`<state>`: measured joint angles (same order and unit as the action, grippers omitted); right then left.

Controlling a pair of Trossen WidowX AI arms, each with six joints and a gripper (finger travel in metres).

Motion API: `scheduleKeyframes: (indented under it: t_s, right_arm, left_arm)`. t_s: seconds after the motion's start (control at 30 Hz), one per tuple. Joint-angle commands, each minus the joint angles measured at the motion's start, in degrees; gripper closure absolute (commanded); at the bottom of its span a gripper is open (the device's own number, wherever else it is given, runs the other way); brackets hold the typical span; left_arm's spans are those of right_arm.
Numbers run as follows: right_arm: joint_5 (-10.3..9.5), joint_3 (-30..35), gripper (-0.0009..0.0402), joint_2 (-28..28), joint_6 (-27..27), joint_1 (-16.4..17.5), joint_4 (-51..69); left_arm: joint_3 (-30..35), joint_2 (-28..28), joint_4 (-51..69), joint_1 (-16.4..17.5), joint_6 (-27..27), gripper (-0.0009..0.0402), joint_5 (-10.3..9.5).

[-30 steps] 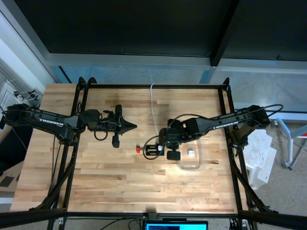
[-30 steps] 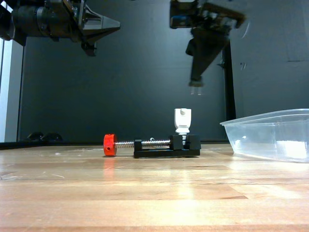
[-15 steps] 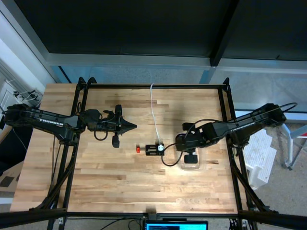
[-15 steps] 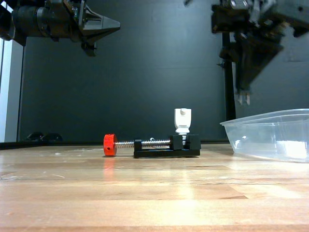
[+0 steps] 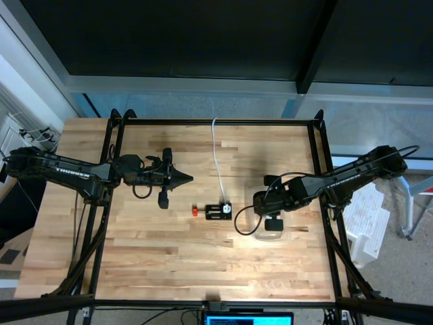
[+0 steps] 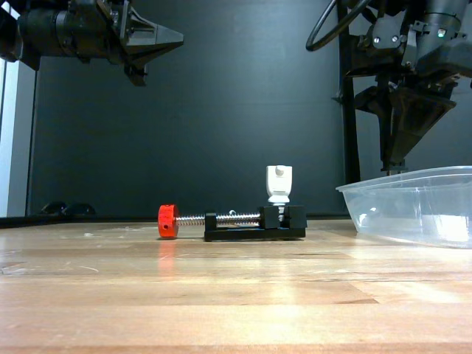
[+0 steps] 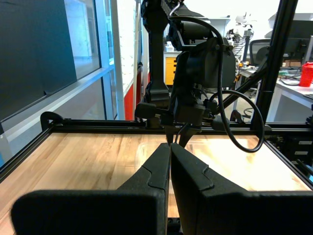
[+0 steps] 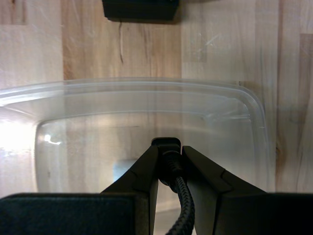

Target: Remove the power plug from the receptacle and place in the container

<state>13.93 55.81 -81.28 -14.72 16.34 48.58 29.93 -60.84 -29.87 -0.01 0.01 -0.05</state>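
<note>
The power plug is black, and my right gripper is shut on it, its thin black cord running back between the fingers. The gripper hangs over the container, a clear tub. From the low view the right gripper points down with its tip just behind the container's rim. The receptacle stands left of the container, with its red knob and nothing plugged into its white top. My left gripper is shut and hovers high, far left.
A long white cable runs from the receptacle to the table's far edge. The plug's cord loops over the wood between receptacle and container. A black frame rail borders the table.
My right gripper carried the plug rightward from above the receptacle to over the container and lowered it toward the tub. The left arm has not moved.
</note>
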Motion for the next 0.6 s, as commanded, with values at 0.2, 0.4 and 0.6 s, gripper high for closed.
scheduleKeyframes:
  t_s: [0.2,0.4,0.6]
  right_arm:
    - [0.0,0.04,0.026,0.22,-1.7,0.15,-0.26]
    - [0.02,0.04,0.0201,0.61,-2.69,0.2,-0.17]
    - [0.0,1.44,0.0173,1.05,-3.15,0.22,1.75]
  left_arm:
    - [0.02,-0.02,0.0,0.02,0.0,0.0393,0.02]
    - [0.02,-0.02,0.0,0.0,0.0,0.0393,0.02]
    - [0.02,-0.02,0.0,0.0,0.0,0.0393,0.02]
